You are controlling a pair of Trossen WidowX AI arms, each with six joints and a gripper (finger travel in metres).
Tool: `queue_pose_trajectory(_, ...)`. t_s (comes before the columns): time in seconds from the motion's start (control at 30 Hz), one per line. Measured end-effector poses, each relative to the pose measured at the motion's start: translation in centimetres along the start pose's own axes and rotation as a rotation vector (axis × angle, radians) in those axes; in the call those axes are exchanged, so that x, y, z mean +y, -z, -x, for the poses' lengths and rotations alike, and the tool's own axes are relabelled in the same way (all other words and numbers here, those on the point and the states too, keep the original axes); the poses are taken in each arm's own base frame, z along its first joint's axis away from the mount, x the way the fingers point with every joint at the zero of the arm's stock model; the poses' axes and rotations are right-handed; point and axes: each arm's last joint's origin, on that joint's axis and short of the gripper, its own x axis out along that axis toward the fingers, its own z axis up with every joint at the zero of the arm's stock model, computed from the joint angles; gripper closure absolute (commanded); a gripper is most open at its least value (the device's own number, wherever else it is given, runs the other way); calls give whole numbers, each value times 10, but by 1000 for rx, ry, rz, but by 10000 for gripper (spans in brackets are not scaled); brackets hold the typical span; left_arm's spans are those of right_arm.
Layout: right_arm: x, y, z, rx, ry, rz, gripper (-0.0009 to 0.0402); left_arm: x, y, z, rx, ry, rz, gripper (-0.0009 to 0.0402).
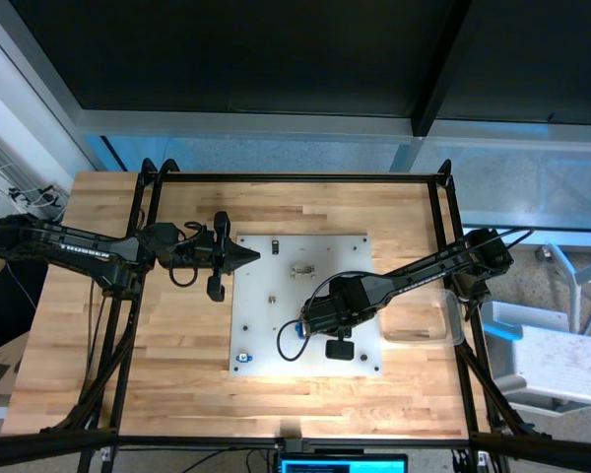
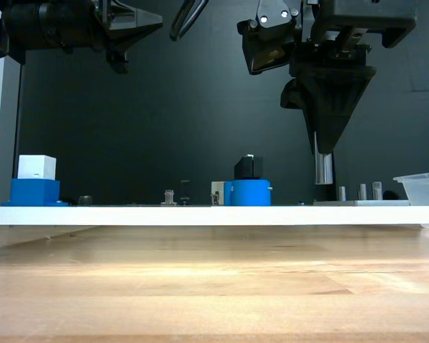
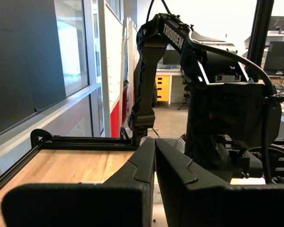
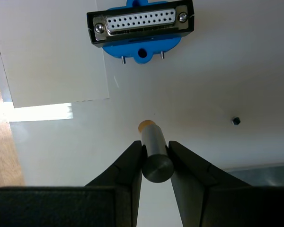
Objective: Pick the 16mm cylinder and place it in the taskboard
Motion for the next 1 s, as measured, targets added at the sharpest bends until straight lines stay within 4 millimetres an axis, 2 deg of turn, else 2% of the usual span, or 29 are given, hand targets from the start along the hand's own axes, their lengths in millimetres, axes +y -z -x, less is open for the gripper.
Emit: queue_pose_trajectory(1.0,-1,4,-12,3,1,-1,366,0,0,0,0,0,0,393)
